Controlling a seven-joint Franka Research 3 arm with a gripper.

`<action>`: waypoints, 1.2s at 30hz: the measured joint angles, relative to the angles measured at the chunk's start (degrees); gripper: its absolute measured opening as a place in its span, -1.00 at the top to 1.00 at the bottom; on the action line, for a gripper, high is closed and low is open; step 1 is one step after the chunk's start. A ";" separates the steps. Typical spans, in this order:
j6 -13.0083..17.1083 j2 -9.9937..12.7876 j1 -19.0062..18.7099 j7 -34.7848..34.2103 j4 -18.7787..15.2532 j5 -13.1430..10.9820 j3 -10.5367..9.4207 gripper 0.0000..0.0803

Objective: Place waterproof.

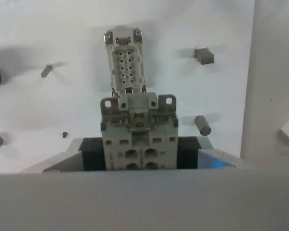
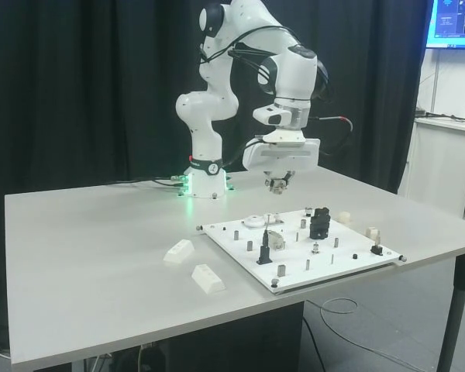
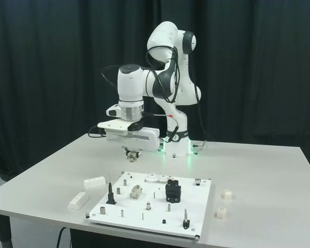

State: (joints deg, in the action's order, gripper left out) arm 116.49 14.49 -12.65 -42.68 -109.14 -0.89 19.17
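Gripping a grey connector (image 1: 137,132), the fingers (image 1: 139,159) hang above the white board's (image 1: 86,57) socket (image 1: 124,60) and pegs (image 1: 203,125).

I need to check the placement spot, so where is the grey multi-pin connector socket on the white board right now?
The grey multi-pin connector socket sits on the white board, directly below the gripper, between the black upright peg and the black block.
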 joint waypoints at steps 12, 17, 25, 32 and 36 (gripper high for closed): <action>-2.61 -0.63 -1.71 -0.36 -0.01 -1.90 -1.33 0.23; -3.89 -1.00 -3.54 -3.02 -0.01 -3.65 -2.32 0.23; -4.55 -1.57 -7.87 -9.29 -0.03 -4.16 -3.79 0.23; -4.30 -1.81 -12.11 -14.89 0.02 -4.26 -5.31 0.23; -3.16 -1.79 -14.56 -17.58 0.04 -4.25 -5.76 0.23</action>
State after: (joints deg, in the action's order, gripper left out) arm 113.33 12.70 -27.22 -60.26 -109.11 -5.14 13.40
